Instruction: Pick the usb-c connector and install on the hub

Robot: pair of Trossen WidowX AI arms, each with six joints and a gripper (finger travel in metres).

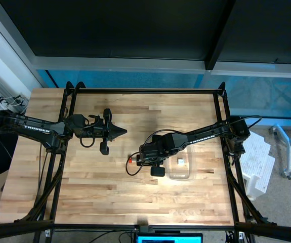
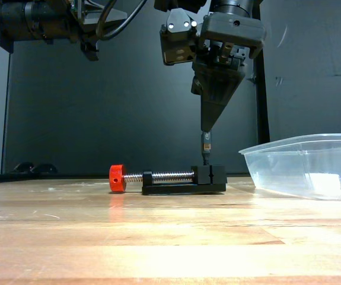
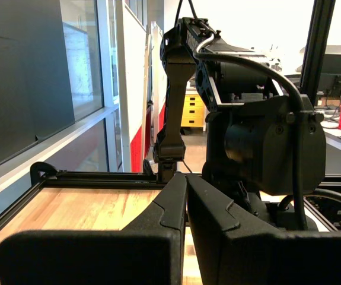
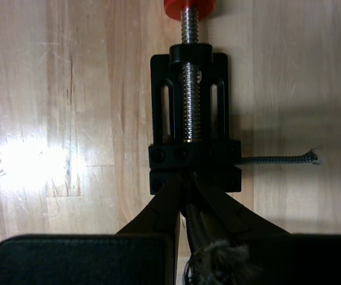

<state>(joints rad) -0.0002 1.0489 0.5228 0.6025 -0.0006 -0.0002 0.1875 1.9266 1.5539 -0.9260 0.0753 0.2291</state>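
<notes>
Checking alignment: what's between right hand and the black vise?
Low view: usb-c connector, held upright in right hand, tip at vise. Left hand hovers shut, table's left.

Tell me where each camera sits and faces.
High: above near edge, looking down at table; both arms, left jaws over its left half.
Low: tabletop height, level at clamp; right jaws hold plug upright above it.
Left wrist: behind shut left jaws, facing right arm.
Right wrist: behind right jaws, straight down onto clamp.
Shared: low and right wrist both show the clamp.
</notes>
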